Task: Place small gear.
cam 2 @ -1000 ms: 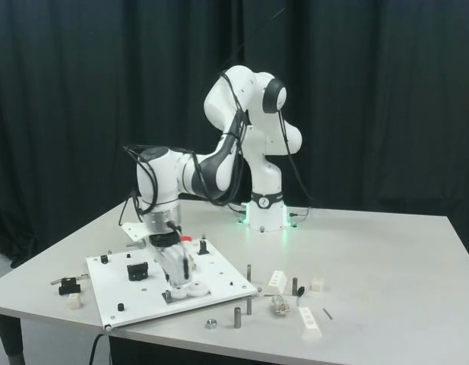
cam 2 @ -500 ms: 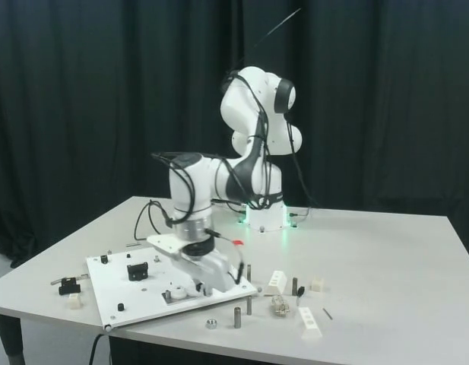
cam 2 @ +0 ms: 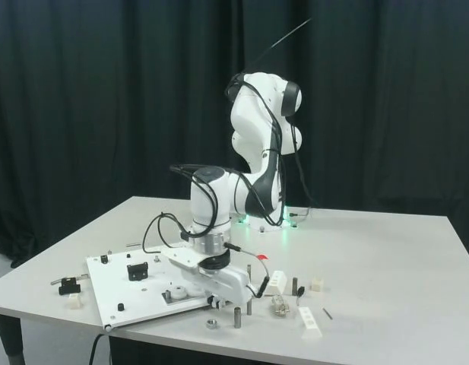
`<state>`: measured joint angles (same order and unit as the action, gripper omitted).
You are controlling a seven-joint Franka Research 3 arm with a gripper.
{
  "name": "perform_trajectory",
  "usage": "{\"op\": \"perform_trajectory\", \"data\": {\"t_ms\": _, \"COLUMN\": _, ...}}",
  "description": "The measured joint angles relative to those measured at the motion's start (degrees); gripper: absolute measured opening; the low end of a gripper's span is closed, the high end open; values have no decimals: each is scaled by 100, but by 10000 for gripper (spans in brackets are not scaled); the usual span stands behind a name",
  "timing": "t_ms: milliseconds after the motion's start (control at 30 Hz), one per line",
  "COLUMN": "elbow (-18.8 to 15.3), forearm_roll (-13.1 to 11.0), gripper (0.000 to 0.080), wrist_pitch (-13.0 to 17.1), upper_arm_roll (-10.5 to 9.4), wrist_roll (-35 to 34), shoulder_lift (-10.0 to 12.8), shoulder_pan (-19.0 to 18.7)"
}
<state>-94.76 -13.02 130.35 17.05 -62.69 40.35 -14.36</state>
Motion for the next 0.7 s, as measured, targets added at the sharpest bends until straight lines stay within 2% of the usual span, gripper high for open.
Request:
{"op": "perform_trajectory", "data": {"t_ms": 300, "elbow": -173, "forearm_roll": 1, "gripper": 199, "wrist_pitch": 300, "upper_arm_roll": -93, "wrist_roll": 0, "shoulder_lift": 27, "shoulder_pan": 0}}
{"op": "perform_trajectory", "data": {"t_ms": 567, "elbow": -219, "forearm_roll": 1, "gripper": 199, "wrist_pitch": 377, "upper_arm_roll": -104, "wrist_roll": 0, "shoulder_lift": 46, "shoulder_pan": 0}}
{"op": "perform_trajectory", "data": {"t_ms": 600, "elbow": -220, "forearm_roll": 1, "gripper": 445, "wrist_pitch": 383, "upper_arm_roll": -103, "wrist_roll": 0, "shoulder_lift": 46, "shoulder_pan": 0}}
{"op": "perform_trajectory", "data": {"t_ms": 700, "elbow": -217, "forearm_roll": -12, "gripper": 445, "wrist_pitch": 440, "upper_arm_roll": -135, "wrist_roll": 0, "shoulder_lift": 46, "shoulder_pan": 1}}
